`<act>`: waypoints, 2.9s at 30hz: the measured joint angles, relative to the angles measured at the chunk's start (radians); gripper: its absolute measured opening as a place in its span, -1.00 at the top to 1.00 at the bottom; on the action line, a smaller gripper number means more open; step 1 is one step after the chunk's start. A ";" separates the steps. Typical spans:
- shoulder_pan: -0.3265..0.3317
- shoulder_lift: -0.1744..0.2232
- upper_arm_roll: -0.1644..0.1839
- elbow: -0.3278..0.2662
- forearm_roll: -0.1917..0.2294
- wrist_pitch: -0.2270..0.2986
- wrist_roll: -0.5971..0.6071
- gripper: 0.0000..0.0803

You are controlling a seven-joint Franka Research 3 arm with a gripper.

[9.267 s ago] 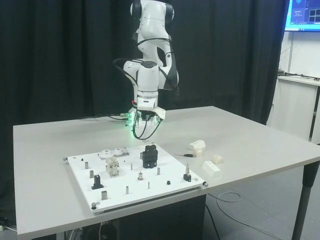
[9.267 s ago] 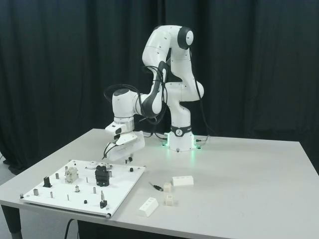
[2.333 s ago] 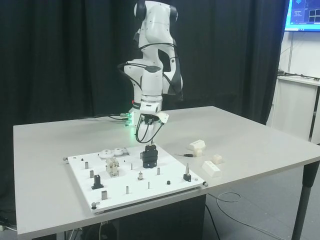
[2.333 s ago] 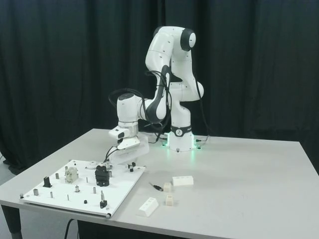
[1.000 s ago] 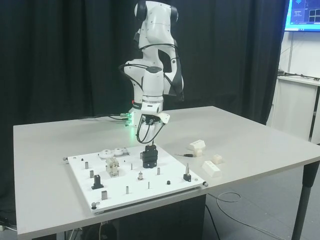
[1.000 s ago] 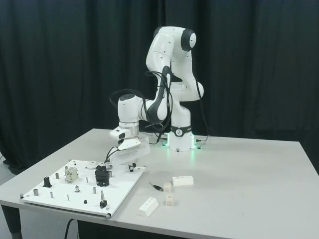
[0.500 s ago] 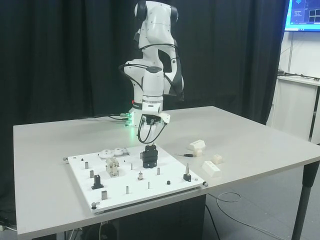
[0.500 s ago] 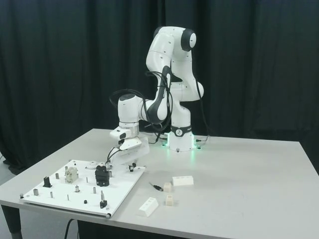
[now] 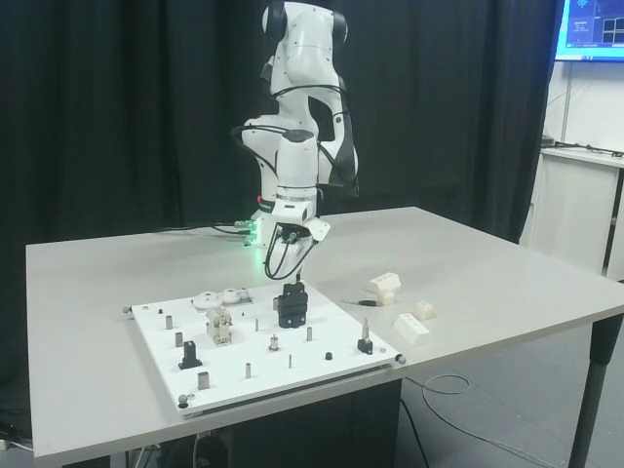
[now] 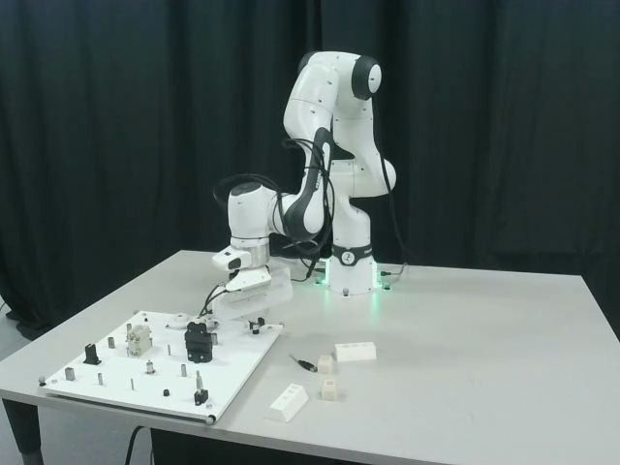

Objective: Insert bolt 4.

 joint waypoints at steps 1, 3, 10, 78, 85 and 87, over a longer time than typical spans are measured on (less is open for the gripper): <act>0.000 0.000 0.000 0.000 0.000 -0.001 0.013 0.44; 0.000 0.000 0.000 0.001 0.000 -0.003 0.036 0.44; 0.000 0.002 -0.001 0.004 0.001 -0.009 0.133 0.44; -0.002 0.023 -0.006 0.044 0.002 -0.074 1.021 0.44; -0.002 0.024 -0.006 0.045 0.003 -0.074 1.253 0.44; -0.002 0.024 -0.006 0.045 0.003 -0.074 1.305 0.44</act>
